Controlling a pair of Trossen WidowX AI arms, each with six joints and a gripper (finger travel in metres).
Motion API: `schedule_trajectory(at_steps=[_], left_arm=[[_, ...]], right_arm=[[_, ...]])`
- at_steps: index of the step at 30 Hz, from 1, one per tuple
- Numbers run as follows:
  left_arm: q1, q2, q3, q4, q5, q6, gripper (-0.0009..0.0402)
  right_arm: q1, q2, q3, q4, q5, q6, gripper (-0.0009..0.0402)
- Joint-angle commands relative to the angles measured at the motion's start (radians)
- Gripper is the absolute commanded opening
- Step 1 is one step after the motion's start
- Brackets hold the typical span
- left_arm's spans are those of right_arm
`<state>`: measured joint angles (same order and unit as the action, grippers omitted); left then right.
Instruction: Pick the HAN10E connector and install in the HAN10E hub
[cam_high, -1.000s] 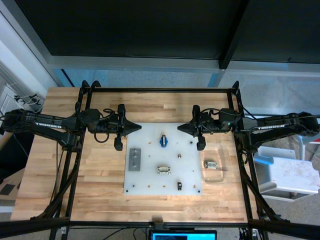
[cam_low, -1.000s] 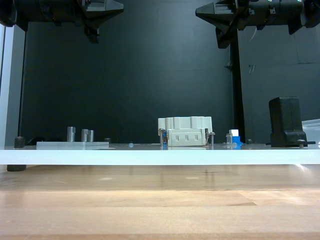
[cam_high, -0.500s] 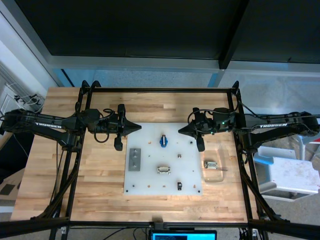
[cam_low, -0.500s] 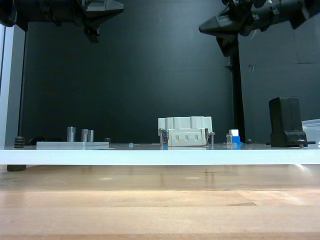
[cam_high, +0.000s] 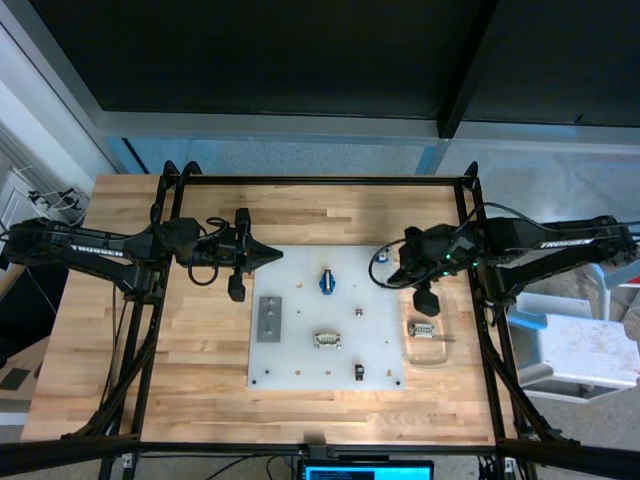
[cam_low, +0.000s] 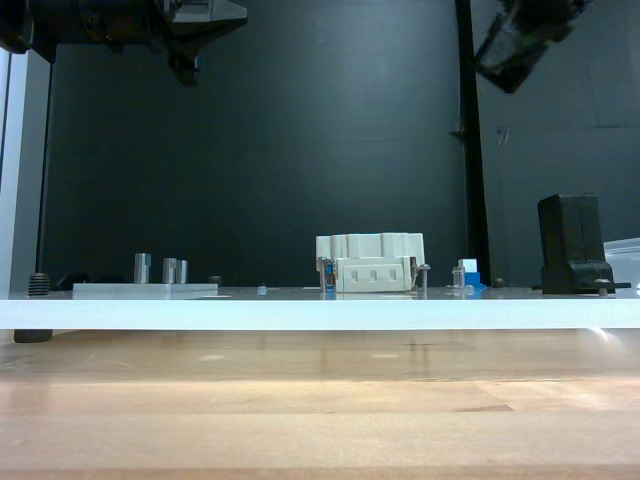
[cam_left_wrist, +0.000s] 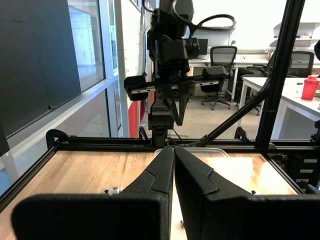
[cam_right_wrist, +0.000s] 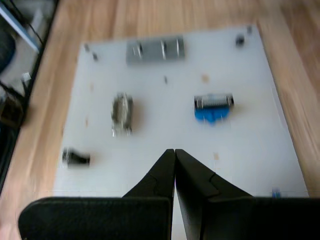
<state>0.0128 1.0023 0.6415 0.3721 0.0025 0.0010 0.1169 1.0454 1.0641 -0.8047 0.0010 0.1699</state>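
I had the wooden table (cam_high: 130, 340) in front of me with the white plate (cam_high: 300, 350) lying in its middle. The left gripper (cam_left_wrist: 173, 151) hung high over the plate's far left corner, fingers pressed together with nothing between them, and I took that arm to be parked. The right gripper (cam_right_wrist: 174, 151) was also clenched on nothing. It sat high above the plate's right edge, tipped downward so that its camera looked across the plate.

On the plate were a grey block (cam_high: 270, 318) to the left, the socket (cam_high: 327, 341) fixed near the middle of the near half, and a blue part (cam_high: 327, 282) farther back. The plug (cam_high: 421, 328) lay off the plate, just beside its right edge, inside a clear tray (cam_high: 428, 362) on the table. It was near the right gripper but well below it.

I judged the plug to be light, hard and stiff, so a firm squeeze would not hurt it. Its smooth sides could slip or twist, though. I would open the fingers first, then take it across its two long sides at the middle, staying clear of the metal ends and the mating face. The tray wall sat close by and could crowd one finger.
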Motion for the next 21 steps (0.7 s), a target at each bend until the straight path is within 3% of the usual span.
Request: schedule_trajectory(at_steps=[1,10,21], left_arm=[[0.0,0.0,0.0,0.0,0.0,0.0,0.0],[0.0,0.0,0.0,0.0,0.0,0.0,0.0],[0.0,0.0,0.0,0.0,0.0,0.0,0.0]], right_arm=[[0.043,0.022,0.06,-0.121,0.009,0.035,0.0],[0.131,0.093,0.143,-0.343,0.007,0.115,0.0],[0.166,0.128,0.143,-0.451,0.007,0.158,0.0]])
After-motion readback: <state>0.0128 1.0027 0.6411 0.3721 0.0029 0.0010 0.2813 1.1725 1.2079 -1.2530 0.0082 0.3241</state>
